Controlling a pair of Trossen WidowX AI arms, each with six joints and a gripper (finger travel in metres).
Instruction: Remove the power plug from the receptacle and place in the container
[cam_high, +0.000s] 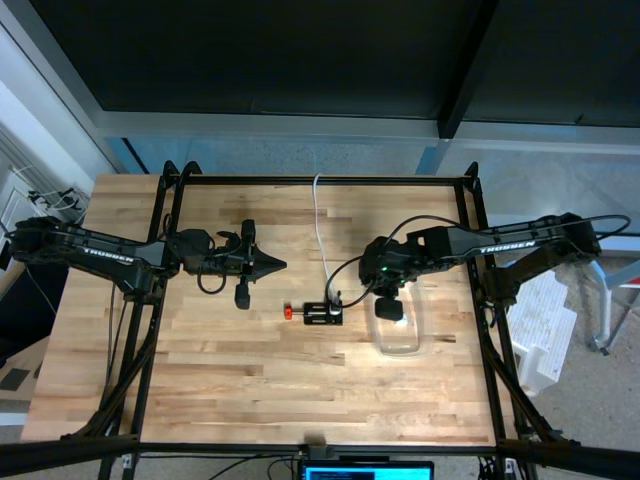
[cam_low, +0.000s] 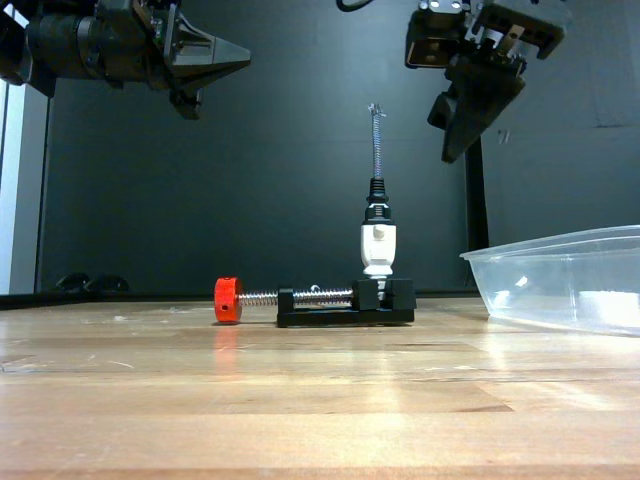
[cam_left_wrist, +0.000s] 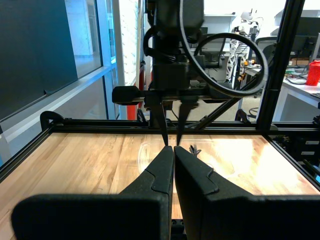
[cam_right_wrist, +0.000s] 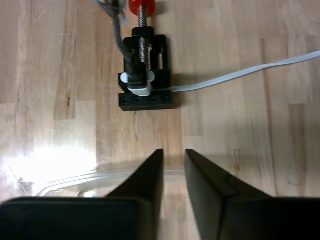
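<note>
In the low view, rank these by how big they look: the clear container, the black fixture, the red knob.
1. the container, though partly cropped
2. the black fixture
3. the red knob
The left gripper hangs high at left, the right gripper high at right.

Table (cam_high: 250, 350) of pale wood planks, smooth, with a soft sheen. Container (cam_low: 570, 285) of clear, glossy plastic. Plug (cam_low: 376, 212) of matt black plastic under a coiled metal spring (cam_low: 377, 140), seated in a smooth white plastic block (cam_low: 377, 247). Fixture (cam_low: 345, 302) matt black, with a bright threaded metal screw (cam_low: 312, 296) and red plastic knob (cam_low: 227, 300). Left gripper (cam_high: 272, 265), over the table's left half, and right gripper (cam_low: 452, 148), above the container's rim, look like matt black plastic.
</note>
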